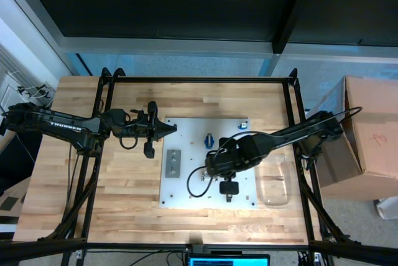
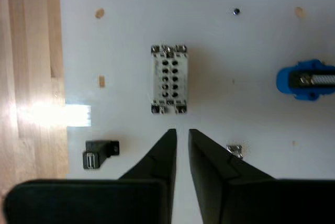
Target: Remove the HAN10E connector from the taskboard and place in the container
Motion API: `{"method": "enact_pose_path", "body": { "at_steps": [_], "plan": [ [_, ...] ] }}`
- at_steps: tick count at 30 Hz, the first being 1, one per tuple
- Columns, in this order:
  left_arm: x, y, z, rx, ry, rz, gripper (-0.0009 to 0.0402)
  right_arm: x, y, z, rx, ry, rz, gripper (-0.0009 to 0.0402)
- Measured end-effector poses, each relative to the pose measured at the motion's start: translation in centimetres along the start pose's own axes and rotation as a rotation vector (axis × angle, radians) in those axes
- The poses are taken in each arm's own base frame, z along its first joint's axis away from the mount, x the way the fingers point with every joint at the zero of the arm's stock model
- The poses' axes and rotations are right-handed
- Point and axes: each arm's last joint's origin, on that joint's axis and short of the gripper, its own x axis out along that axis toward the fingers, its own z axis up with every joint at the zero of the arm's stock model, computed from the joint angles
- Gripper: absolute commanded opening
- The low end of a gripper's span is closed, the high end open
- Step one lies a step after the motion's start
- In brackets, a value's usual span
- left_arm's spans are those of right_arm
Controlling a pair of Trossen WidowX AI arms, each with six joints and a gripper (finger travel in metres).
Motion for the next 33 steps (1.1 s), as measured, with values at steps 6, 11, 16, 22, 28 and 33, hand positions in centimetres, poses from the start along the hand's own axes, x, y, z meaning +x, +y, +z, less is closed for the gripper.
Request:
{"method": "enact_pose_path", "body": {
  "at_steps": [6, 11, 16, 22, 28, 33],
  "plan": [
    [0.0, 0.0, 0.0, 0.000, 0.000, 0.000, 0.0000, 1.3, 0.7, 1.8, 0.007, 0.025, -0.009, 0.0151],
    [0.0, 0.0, 0.0, 0.000, 0.000, 0.000, 0.0000, 2.5, 1.2, 2.6, 0.014, 0.055, 0.005, 0.0223],
    [0.0, 0.0, 0.0, 0.000, 0.000, 0.000, 0.0000, 4.1, 1.4, 2.8, 0.006, 0.087, -0.003, 0.0288],
    [0.0, 0.0, 0.0, 0.000, 0.000, 0.000, 0.0000, 6.2, 1.3, 3.1, -0.009, 0.122, -0.026, 0.0327],
    [0.0, 0.0, 0.0, 0.000, 0.000, 0.000, 0.0000, 8.0, 1.2, 3.3, -0.022, 0.125, -0.026, 0.0320],
    [0.0, 0.0, 0.0, 0.000, 0.001, 0.000, 0.0000, 8.8, 1.2, 3.2, -0.044, 0.128, -0.022, 0.0300]
  ]
}}
